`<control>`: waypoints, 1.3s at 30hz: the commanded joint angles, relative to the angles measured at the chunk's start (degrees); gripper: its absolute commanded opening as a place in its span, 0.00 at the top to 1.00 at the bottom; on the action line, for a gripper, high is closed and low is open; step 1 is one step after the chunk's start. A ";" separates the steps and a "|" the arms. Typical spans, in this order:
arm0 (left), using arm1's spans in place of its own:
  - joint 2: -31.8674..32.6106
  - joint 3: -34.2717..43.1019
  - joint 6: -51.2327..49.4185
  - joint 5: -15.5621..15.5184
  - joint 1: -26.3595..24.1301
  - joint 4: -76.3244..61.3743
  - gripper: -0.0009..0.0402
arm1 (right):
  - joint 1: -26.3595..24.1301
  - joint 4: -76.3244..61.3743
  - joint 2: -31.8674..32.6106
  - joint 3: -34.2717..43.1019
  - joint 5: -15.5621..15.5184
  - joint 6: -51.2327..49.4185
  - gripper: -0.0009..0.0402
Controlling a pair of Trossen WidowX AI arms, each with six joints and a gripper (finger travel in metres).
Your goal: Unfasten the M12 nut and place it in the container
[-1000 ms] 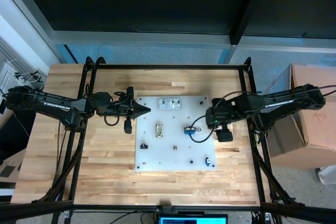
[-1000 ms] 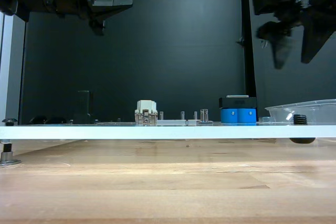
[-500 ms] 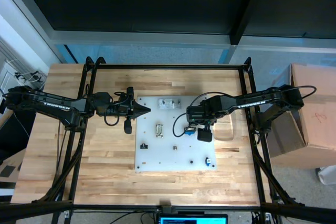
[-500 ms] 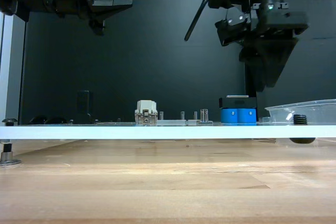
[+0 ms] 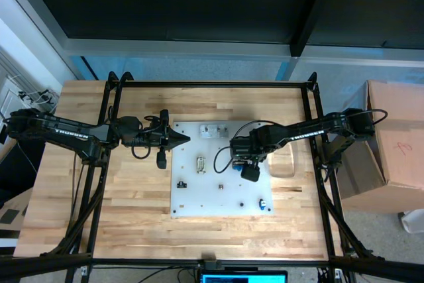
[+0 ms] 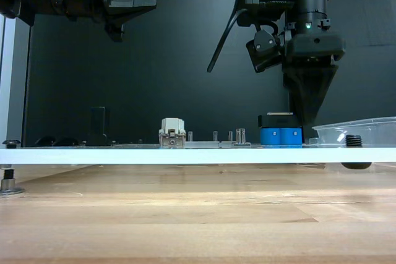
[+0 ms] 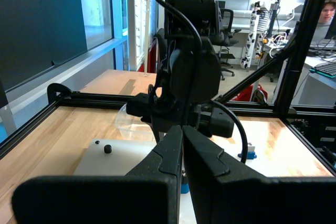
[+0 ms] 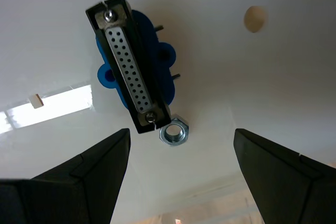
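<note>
One silver M12 nut (image 8: 174, 132) lies free on white board (image 8: 247, 72) beside blue D-sub connector (image 8: 131, 72), under wide-open, empty right gripper (image 6: 307, 119); left gripper (image 5: 184, 139), closed on nothing, hovers at board's left; best approach: descend straight, clear of connector & pinch nut's flats.

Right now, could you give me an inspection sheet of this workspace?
Surface: wooden table bearing a white board.
Job's things: silver nut lies free on the board beside the blue connector; stud bare; container at the board's right edge, nut not in it.
Clutter: grey connector, silver block.
Claws: left claw shut, high over the board's left edge; right claw open, pointing down at the nut.
Cables: black cable looping off the right arm.
Surroundings: cardboard box right of the table.
</note>
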 commanded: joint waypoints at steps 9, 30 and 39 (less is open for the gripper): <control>0.00 0.02 0.00 0.00 0.00 0.02 0.98 | 0.48 2.32 1.16 -2.43 0.07 0.37 0.31; 0.00 0.02 0.00 0.00 0.00 0.00 0.98 | -0.17 3.08 2.91 -2.47 0.02 0.48 0.55; 0.00 0.02 0.00 0.00 0.00 0.00 0.98 | -0.22 2.89 2.91 -2.47 0.02 0.33 0.79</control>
